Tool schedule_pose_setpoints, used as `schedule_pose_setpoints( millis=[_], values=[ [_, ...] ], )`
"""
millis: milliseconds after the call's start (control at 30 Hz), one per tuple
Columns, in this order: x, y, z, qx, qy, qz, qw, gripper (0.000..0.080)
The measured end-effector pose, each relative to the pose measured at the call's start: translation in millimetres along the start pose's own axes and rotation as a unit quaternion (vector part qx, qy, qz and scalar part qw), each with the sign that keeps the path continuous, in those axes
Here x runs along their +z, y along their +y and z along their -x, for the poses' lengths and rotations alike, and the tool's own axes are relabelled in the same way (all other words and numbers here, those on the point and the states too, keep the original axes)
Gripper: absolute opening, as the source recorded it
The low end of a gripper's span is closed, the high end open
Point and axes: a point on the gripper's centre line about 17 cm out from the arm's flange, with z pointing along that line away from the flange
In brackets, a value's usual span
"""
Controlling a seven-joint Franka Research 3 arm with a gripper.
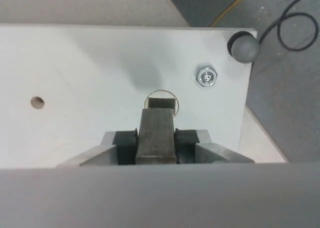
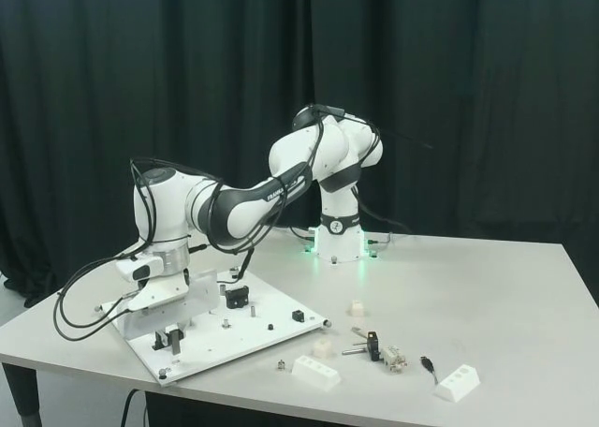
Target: Place square peg 4.
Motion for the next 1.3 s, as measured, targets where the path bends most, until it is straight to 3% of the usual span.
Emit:
schedule_pose_setpoints(
  millis=[1033,1167,1300],
  values=[
    [0.1,4,-1,0.002,0.002,0.003,1.0000,0.0154],
    [-1.5,-1,-5,0.004,0.003,-0.004,1.0000,0.0154],
    [-5.2,-13,-13,0.011,0.005,-0.021,0.9997,0.0154]
  ],
)
